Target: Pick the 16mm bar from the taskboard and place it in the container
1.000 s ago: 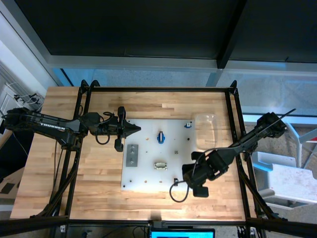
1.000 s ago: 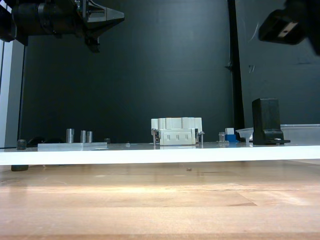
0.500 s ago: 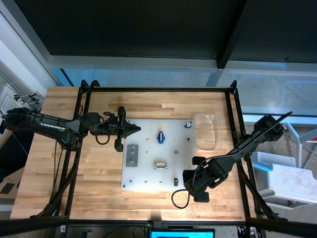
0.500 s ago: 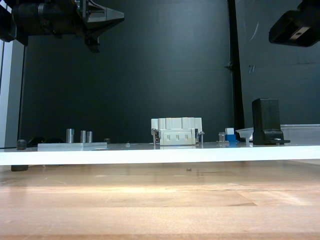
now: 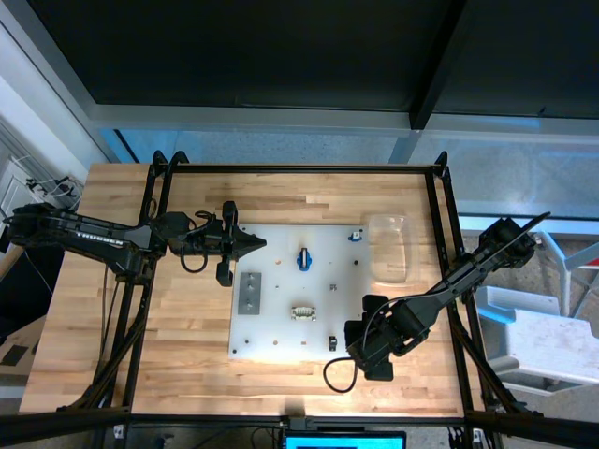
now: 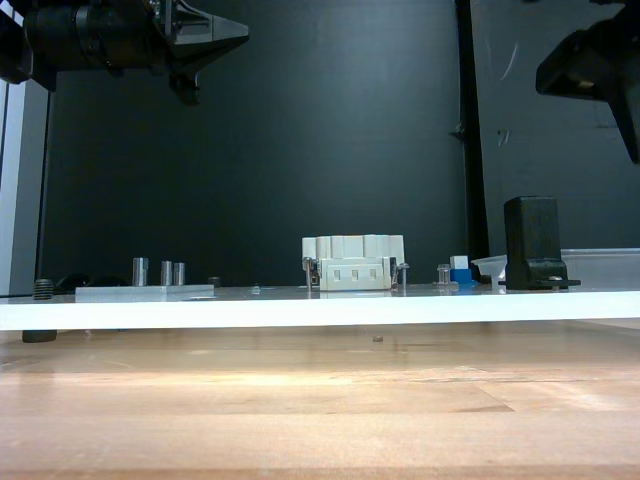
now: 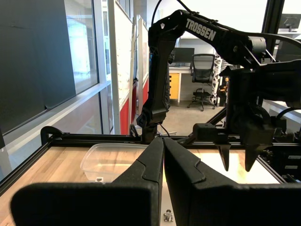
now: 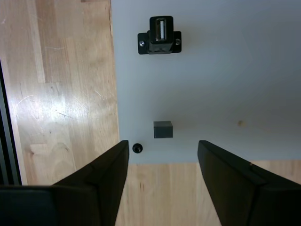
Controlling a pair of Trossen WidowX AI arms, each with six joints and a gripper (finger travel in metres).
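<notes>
Taskboard (image 8: pixel 211 70): grey bar (image 8: pixel 163 129) (under right gripper (image 8: pixel 162 142))

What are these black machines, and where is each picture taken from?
Two black robot arms stand at the sides of a wooden table. One picture looks down from above, one looks level along the tabletop, and two come from cameras on the arms' wrists. A flat white square board lies on the table, a clear plastic tub beside its far right corner. The left gripper hovers over the board's far left corner, jaws shut. The right gripper hovers over its near right corner, jaws open. Nothing is held.
</notes>
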